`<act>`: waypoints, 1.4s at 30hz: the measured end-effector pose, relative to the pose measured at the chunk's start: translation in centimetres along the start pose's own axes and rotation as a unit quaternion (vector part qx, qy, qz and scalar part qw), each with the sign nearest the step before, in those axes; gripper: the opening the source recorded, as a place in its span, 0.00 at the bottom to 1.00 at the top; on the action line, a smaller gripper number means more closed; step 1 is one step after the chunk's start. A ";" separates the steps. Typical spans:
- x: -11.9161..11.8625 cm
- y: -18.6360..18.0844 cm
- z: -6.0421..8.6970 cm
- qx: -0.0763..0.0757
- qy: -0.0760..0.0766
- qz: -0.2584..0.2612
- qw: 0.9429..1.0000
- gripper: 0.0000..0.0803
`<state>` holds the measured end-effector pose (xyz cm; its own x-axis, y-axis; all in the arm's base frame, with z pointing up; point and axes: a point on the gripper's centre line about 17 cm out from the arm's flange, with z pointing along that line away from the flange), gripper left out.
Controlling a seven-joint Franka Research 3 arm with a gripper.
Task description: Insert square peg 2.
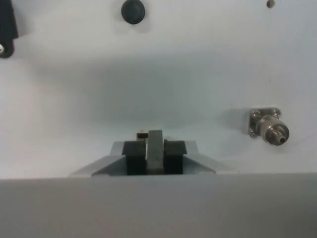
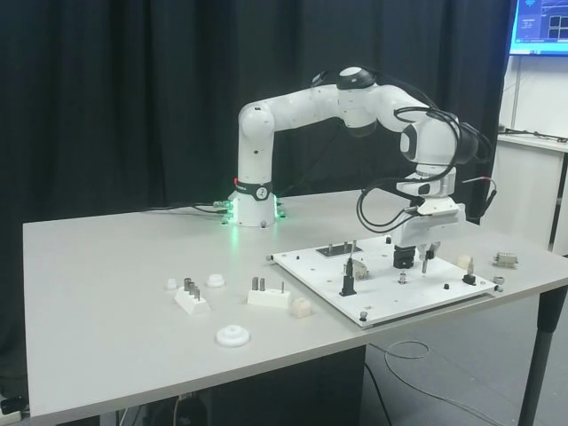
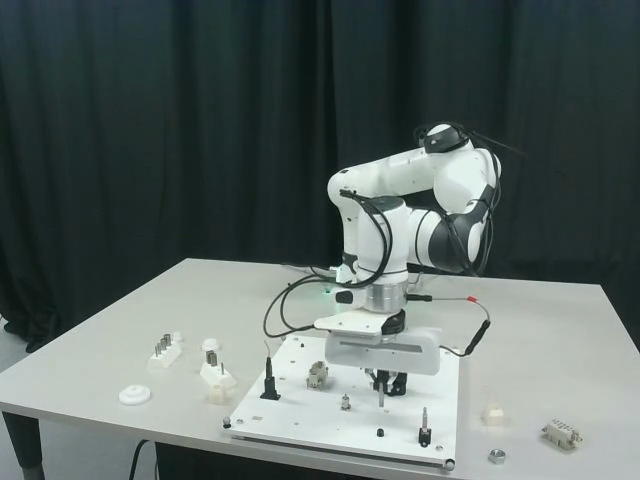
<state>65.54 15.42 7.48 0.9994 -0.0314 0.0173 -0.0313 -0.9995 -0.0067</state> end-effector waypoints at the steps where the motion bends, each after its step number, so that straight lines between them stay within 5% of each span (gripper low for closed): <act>1: 0.0 0.0 0.0 0.000 0.000 0.000 1.000 0.09; 42: -0.6 -0.8 1.4 0.003 -0.008 0.004 1.000 0.09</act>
<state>64.99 16.19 6.09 0.9992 -0.0388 0.0002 -0.0388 -0.9992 -0.0127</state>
